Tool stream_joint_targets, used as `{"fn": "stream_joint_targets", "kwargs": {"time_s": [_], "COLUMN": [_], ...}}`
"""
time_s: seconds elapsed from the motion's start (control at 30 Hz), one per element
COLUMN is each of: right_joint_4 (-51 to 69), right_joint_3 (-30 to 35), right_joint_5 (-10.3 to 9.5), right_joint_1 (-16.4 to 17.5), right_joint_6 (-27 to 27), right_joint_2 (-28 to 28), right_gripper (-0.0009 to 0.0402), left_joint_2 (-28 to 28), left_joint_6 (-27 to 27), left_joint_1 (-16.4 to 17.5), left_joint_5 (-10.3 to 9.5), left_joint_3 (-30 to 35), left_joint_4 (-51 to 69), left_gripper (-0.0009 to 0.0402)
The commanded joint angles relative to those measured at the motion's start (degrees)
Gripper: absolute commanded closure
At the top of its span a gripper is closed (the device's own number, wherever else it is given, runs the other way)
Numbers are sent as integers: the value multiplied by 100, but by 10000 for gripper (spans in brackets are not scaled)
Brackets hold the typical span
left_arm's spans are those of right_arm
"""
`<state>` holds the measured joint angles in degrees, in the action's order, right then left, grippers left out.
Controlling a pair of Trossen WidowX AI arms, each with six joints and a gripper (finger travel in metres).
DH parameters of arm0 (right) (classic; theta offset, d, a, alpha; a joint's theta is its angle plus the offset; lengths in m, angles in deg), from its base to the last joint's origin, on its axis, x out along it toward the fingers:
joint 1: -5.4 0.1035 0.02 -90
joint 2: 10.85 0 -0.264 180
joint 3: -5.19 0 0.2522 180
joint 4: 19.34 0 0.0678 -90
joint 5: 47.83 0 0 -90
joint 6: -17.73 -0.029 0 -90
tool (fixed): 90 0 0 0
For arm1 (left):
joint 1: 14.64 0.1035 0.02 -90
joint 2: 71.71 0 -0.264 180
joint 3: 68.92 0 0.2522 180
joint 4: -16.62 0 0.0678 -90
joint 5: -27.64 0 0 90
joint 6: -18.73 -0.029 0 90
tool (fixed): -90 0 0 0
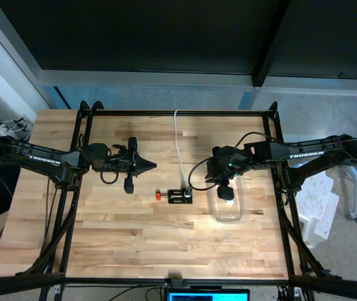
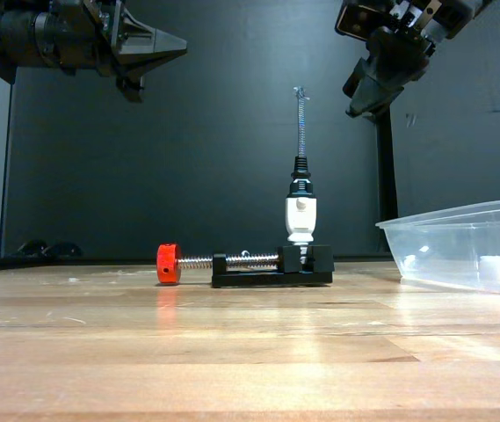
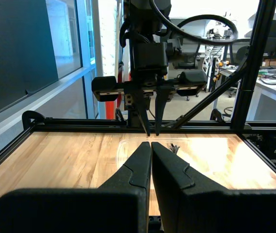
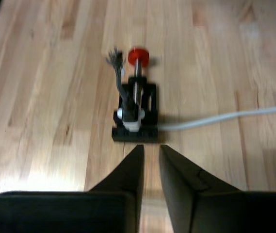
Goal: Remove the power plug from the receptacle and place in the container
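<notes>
The power plug (image 2: 300,178) is a small black piece seated upright in the white receptacle (image 2: 300,216), its thin tail (image 4: 115,63) sticking up. A black vise (image 1: 180,196) with a red knob (image 1: 158,195) clamps the receptacle (image 4: 130,119). The clear container (image 1: 228,205) lies just right of the vise. My right gripper (image 4: 150,151) hangs high above the container's near-left end, right of the plug (image 4: 124,94), its fingers a narrow gap apart and holding nothing. My left gripper (image 1: 148,166) hovers high to the left of the vise, shut and empty.
A long white cable (image 1: 178,144) runs from the receptacle to the table's far edge. A black frame (image 1: 178,113) borders the wooden table top. The container's wall (image 2: 460,242) rises at the right in the low view.
</notes>
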<state>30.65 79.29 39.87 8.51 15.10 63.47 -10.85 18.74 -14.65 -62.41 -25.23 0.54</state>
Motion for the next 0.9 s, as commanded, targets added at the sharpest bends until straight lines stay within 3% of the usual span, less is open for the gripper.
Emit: {"fn": "stream_joint_targets", "kwargs": {"time_s": [0.03,0.07,0.17,0.47,0.9], "right_joint_4": [313,407,608,769,990], "right_joint_3": [339,439,658,1078,1932], "right_joint_5": [306,433,575,579,581], "right_joint_1": [76,111,168,343,483], "right_joint_6": [-9,-9,-68,-315,-446], "right_joint_2": [315,413,654,1316,2341], "right_gripper": [294,280,237,145,130], "left_joint_2": [0,0,0,0,0], "left_joint_6": [-2,0,0,0,0], "left_joint_1": [0,2,0,0,0], "left_joint_5": [2,2,2,0,2], "left_joint_3": [2,2,2,2,2], "left_joint_4": [-2,-2,-2,-2,-2], "left_gripper": [393,393,393,393,393]}}
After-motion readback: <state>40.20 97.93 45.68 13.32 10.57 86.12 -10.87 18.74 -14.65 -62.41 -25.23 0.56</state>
